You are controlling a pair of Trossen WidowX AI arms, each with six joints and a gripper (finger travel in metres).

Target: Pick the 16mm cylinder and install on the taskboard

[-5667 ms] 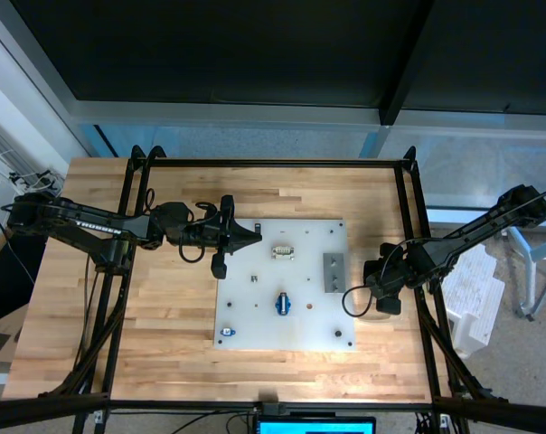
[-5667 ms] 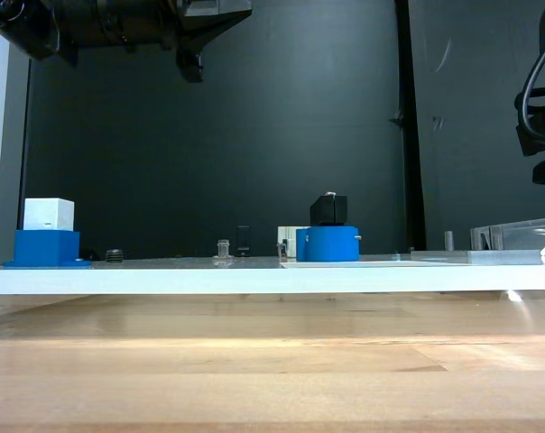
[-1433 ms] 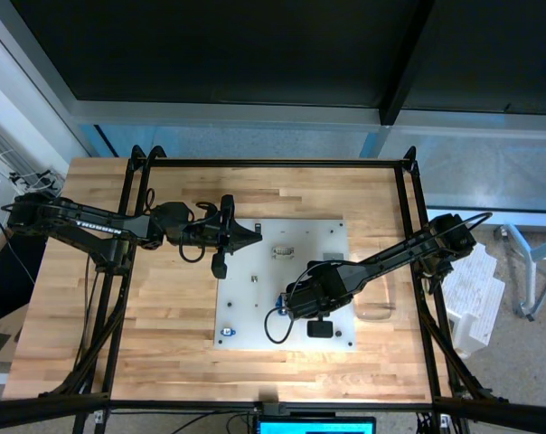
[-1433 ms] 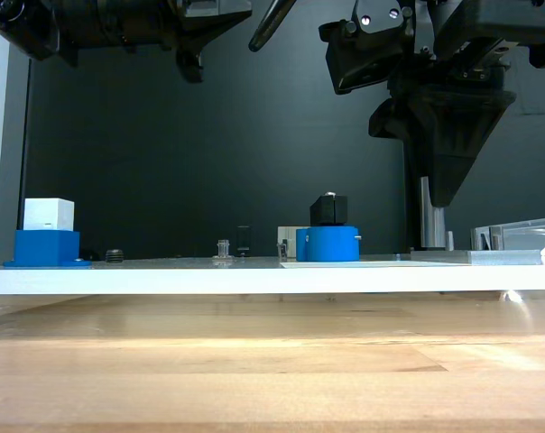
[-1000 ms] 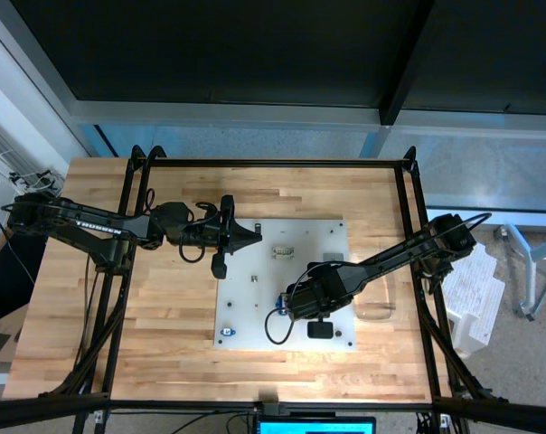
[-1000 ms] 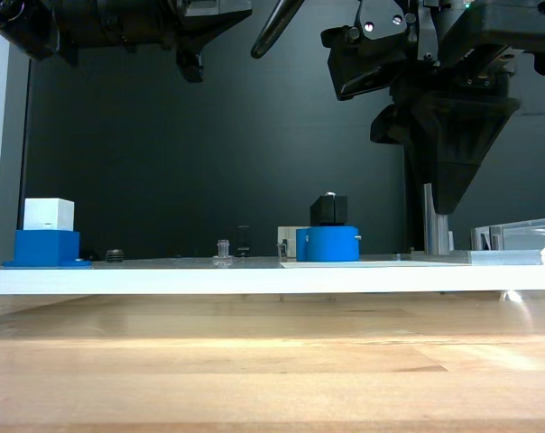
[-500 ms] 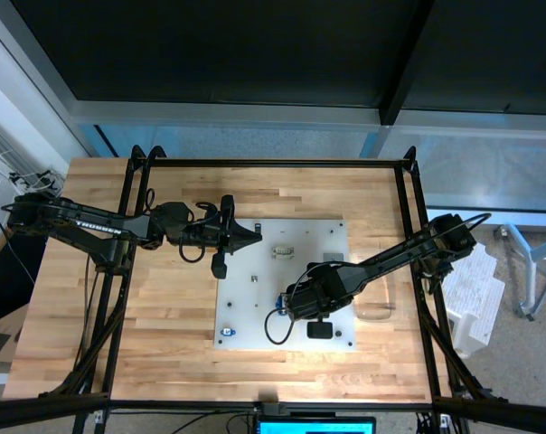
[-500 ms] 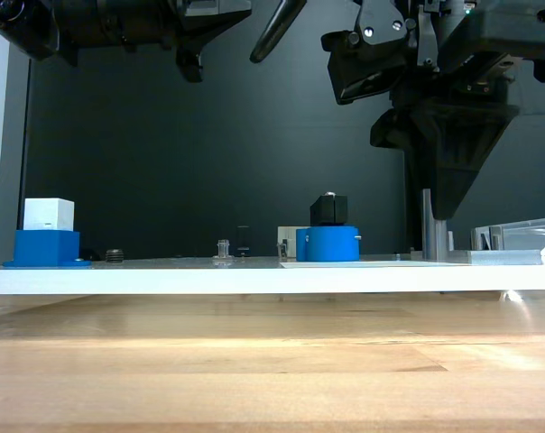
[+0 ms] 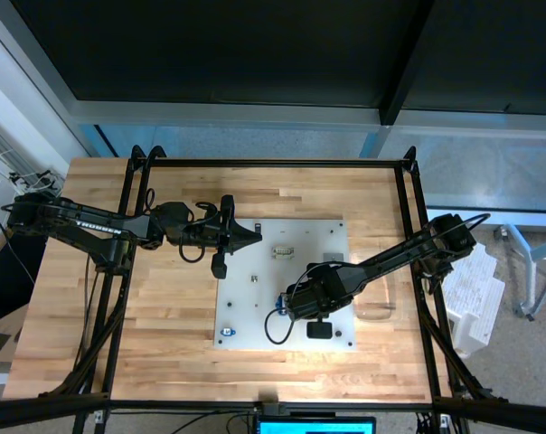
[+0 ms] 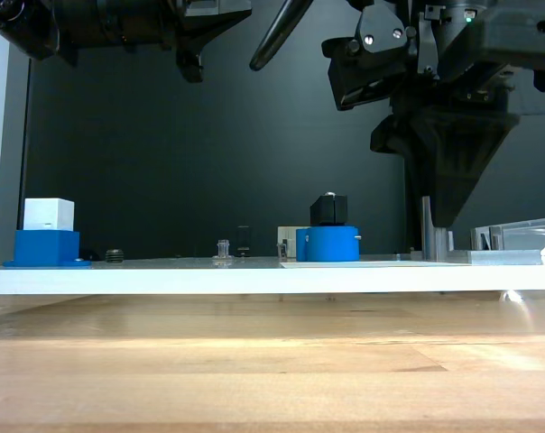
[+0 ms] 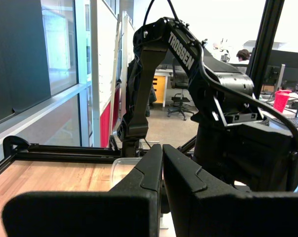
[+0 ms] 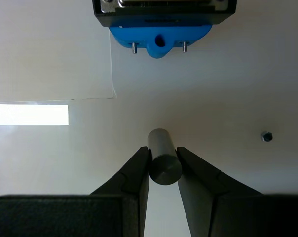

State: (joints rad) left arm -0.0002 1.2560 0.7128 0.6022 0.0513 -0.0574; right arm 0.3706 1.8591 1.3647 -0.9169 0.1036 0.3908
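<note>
Appearing rigid and slick, the 16mm cylinder (image 12: 164,167) was pinched top-end by the right gripper (image 12: 163,149) above the taskboard (image 12: 223,84); the left gripper (image 9: 257,233) was found closed, centre-left in the high view.

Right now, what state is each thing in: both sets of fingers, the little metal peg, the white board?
taskboard: lying flat on the table.
16mm cylinder: upright, gripped; seated or not, cannot tell.
right gripper: fingers shut on the 16mm cylinder, over the taskboard.
left gripper: fingers shut, empty, raised by the taskboard's far left corner.
</note>
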